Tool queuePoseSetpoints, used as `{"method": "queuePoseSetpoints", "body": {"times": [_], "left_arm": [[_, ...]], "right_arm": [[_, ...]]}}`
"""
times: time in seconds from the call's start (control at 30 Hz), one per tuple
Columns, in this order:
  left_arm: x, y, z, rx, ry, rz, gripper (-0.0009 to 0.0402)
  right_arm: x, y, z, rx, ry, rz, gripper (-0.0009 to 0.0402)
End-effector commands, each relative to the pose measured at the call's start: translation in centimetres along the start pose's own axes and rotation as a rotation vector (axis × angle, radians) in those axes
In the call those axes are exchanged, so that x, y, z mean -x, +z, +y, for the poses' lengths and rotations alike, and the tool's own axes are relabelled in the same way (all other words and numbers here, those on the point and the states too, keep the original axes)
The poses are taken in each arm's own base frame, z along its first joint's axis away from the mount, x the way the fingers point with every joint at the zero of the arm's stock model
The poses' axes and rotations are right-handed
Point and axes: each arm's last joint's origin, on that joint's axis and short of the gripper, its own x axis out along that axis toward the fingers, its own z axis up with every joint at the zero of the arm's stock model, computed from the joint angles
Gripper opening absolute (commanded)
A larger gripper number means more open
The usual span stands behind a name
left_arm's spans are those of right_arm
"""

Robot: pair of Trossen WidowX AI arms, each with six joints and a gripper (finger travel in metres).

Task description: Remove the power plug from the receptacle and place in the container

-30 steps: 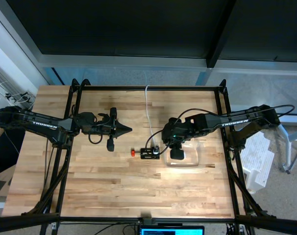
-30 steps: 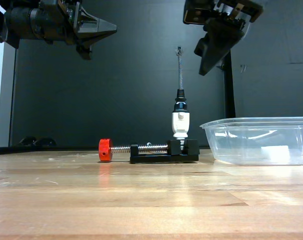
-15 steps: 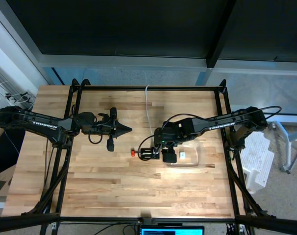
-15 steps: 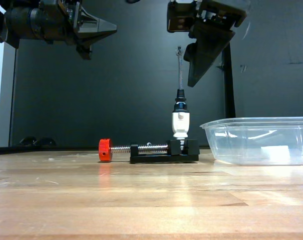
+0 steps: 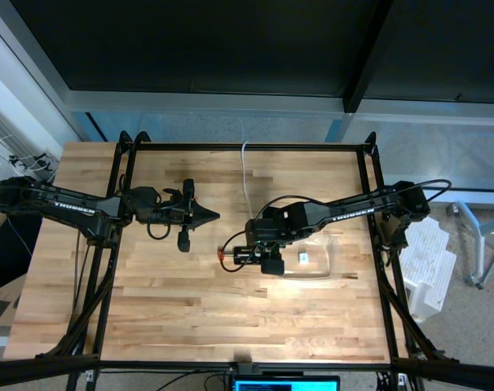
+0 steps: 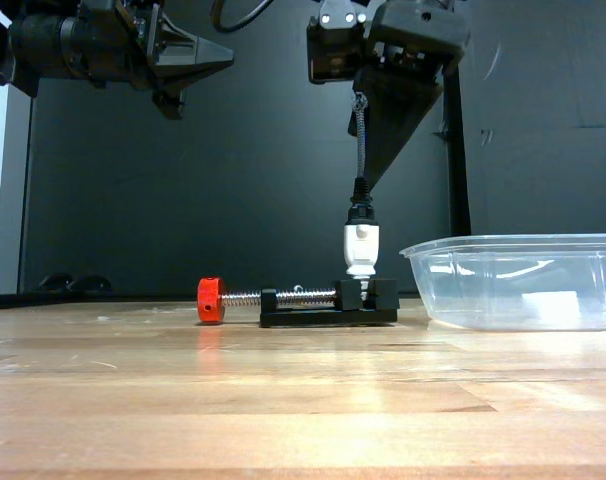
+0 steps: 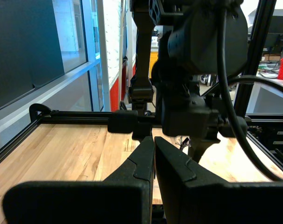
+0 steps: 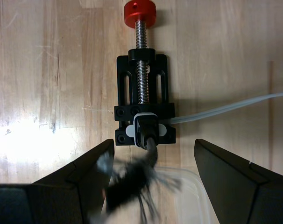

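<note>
The black power plug [image 6: 360,212] stands upright in the white receptacle [image 6: 360,245], which a small black clamp [image 6: 328,300] with a red knob [image 6: 211,300] holds. Its springy cord stub [image 6: 361,140] rises between the fingers of my right gripper [image 6: 369,170]. That gripper points straight down, open, just above the plug body. In the right wrist view the power plug [image 8: 144,128] sits centred between the wide-apart fingers [image 8: 88,175] of the right gripper [image 8: 153,144]. The clear container [image 6: 523,280] lies just right of the clamp. My left gripper [image 5: 213,216] hovers shut, left of the clamp.
A long white cable [image 5: 247,179] runs from the receptacle to the table's far edge. A black frame rail [image 5: 247,147] borders the wooden table. The container [image 5: 316,262] holds a small white label.
My right gripper has moved left from over the container to directly above the plug and sunk lower around the cord stub. The left arm has not moved.
</note>
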Motion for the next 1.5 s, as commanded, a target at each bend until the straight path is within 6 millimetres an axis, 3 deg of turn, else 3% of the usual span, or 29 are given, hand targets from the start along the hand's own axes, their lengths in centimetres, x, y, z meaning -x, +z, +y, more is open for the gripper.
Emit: {"method": "queuePoseSetpoints", "body": {"times": [0.03,0.77,1.5], "left_arm": [[0.0,0.0,0.0,0.000,0.000,0.000,0.0000],[0.0,0.0,0.0,0.000,0.000,0.000,0.0000],[0.0,0.0,0.0,0.000,0.000,0.000,0.0000]], "right_arm": [[-0.5,0.1,0.1,0.002,0.003,0.004,0.0239],[-2.2,0.0,0.4,0.033,-0.005,0.016,0.0193],[-2.5,0.1,0.3,0.032,-0.002,-0.007,0.0071]]}}
